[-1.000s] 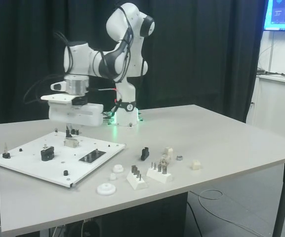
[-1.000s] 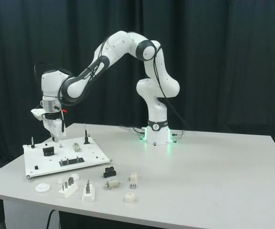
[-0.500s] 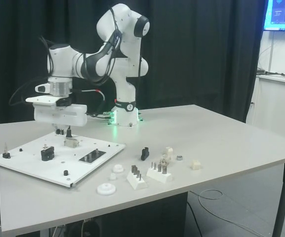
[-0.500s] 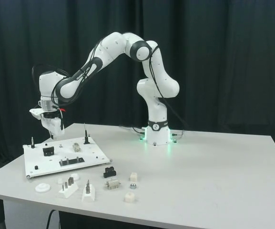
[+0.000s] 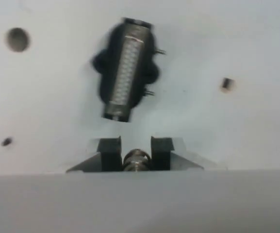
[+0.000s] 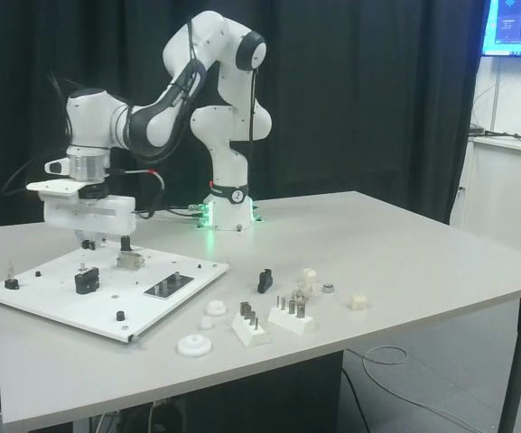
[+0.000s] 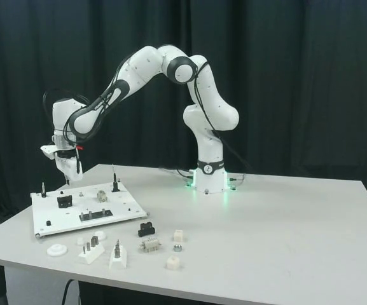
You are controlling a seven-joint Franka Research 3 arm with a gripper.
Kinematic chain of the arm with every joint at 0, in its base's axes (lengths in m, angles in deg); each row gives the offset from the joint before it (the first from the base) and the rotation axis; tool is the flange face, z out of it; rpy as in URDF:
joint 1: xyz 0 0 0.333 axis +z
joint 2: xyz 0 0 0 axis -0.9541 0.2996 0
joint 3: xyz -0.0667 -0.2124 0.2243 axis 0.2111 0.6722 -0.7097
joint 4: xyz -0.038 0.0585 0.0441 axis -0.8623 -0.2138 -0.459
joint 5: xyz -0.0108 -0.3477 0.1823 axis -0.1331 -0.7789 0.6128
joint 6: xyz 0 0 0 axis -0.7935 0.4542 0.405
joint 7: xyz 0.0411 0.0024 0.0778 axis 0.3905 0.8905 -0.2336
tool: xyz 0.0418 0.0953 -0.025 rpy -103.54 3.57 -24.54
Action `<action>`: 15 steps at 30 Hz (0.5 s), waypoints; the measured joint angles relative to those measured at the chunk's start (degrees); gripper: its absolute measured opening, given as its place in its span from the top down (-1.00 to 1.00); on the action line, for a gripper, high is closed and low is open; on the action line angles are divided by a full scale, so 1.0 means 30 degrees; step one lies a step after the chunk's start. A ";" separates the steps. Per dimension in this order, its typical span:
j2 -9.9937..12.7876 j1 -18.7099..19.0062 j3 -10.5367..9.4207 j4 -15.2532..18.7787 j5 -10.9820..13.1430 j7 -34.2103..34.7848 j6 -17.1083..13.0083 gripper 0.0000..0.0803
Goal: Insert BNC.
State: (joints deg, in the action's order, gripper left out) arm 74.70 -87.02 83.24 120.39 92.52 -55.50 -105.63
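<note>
My gripper (image 5: 136,154) is shut on a small metal BNC connector (image 5: 136,161), held between the two black fingertips (image 5: 110,151). Beneath it on the white board (image 5: 217,126) stands a black-based socket with an upright ribbed metal barrel (image 5: 127,73), a short way ahead of the fingertips. In the first room view the gripper (image 6: 87,242) hangs just above the far left part of the board (image 6: 52,302), over the black socket block (image 6: 86,282). From the second room view the gripper (image 7: 67,180) is above the board's (image 7: 123,213) back left corner.
The board also carries a grey fixture (image 6: 132,260), a black plate (image 6: 169,286) and a black post (image 6: 125,243). Loose on the table in front lie a black connector (image 6: 265,280), two white pin holders (image 6: 251,327), a white disc (image 6: 192,345) and a small white cube (image 6: 358,300).
The arm has swung left across the board, from above the grey fixture to above the black socket block. The connector stays in the gripper.
</note>
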 joint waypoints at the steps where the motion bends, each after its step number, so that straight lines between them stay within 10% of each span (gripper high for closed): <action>1: 0.0026 -0.0109 0.0000 0.0076 0.0219 0.0016 -0.0104 0.69; 15: 0.0204 -0.1586 0.0005 0.0780 0.1795 0.0276 -0.0246 0.69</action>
State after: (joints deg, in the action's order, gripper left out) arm 75.31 -91.78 83.25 122.73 97.91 -54.67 -106.37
